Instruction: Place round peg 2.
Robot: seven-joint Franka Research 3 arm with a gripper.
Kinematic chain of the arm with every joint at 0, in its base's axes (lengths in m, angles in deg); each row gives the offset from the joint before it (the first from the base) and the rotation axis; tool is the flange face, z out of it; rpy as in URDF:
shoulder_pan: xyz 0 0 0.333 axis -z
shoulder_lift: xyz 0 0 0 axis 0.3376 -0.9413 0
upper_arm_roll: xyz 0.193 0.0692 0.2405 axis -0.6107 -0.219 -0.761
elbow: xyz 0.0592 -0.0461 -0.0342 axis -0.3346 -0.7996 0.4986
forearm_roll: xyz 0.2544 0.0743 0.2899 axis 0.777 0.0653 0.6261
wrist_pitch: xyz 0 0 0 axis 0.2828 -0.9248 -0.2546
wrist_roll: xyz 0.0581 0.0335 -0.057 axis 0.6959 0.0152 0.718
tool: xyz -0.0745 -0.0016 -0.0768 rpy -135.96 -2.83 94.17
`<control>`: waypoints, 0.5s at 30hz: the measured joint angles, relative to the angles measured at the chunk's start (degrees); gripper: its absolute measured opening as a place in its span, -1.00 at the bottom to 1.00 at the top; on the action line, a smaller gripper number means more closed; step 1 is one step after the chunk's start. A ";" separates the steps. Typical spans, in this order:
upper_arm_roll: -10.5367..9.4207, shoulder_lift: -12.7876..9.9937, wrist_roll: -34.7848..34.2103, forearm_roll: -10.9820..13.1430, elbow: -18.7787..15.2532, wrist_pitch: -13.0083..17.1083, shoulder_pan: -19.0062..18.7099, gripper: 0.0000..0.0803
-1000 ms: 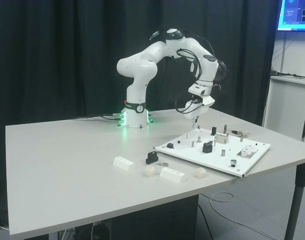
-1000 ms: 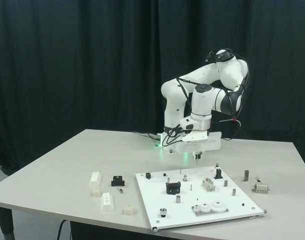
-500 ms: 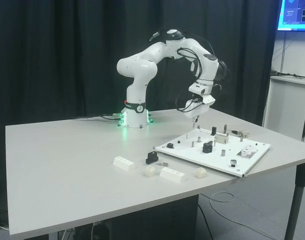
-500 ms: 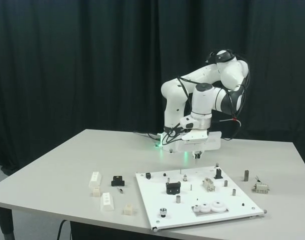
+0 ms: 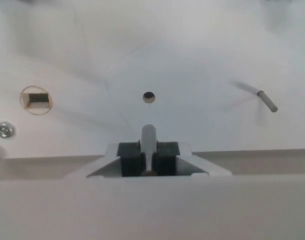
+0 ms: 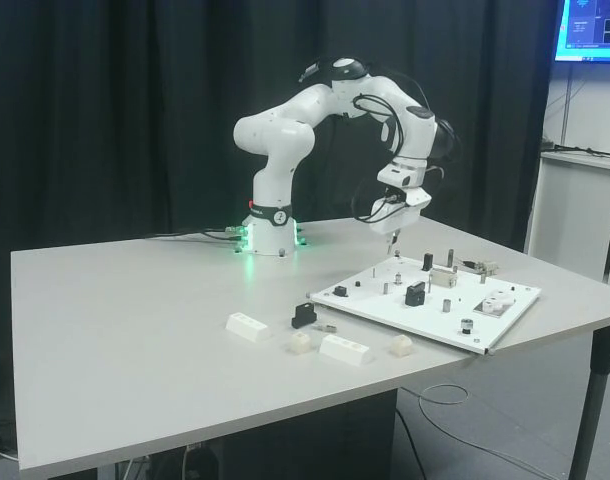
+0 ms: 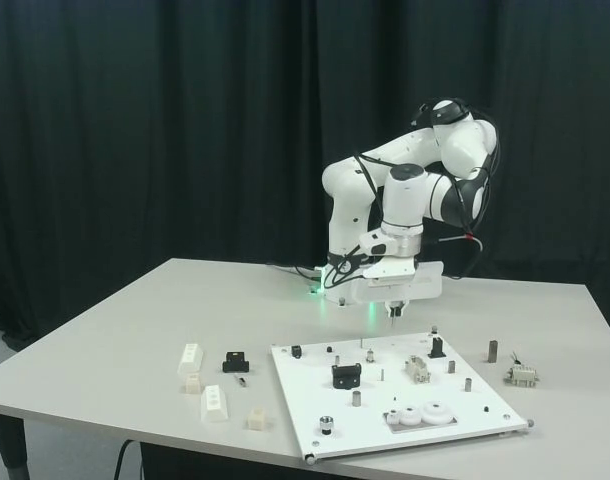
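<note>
White assembly board point(image 7: 305, 420) lay on the grey table point(image 6: 115, 330), carrying small black and grey fixtures. Gripper point(image 5: 148, 162) hung above the board's far edge, well clear of the surface in both room views. Jaws were clenched on round peg 2 point(image 5: 148, 137), a slim grey pin held upright between the black pads point(image 5: 130, 152), its tip protruding below them. In the wrist view a small round hole point(image 5: 148, 96) in the board sat close ahead of the peg tip, nearly in line with it but not yet beneath it. A square recess point(image 5: 36, 99) and a screw head point(image 5: 3, 130) lay off to one side; a thin pin already standing in the board point(image 5: 267, 100) was on the other side, well apart from the hole.

Judgement: step in hand was the approach before insertion. To do it well, the peg axis should be brought directly over the hole first, then lowered straight with the peg kept vertical. Any tilt or lateral offset would likely catch the hole's rim. Grip should be kept until the peg is seated.
</note>
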 joint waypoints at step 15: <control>0.18 -0.12 0.00 0.14 0.07 1.04 0.09 -0.85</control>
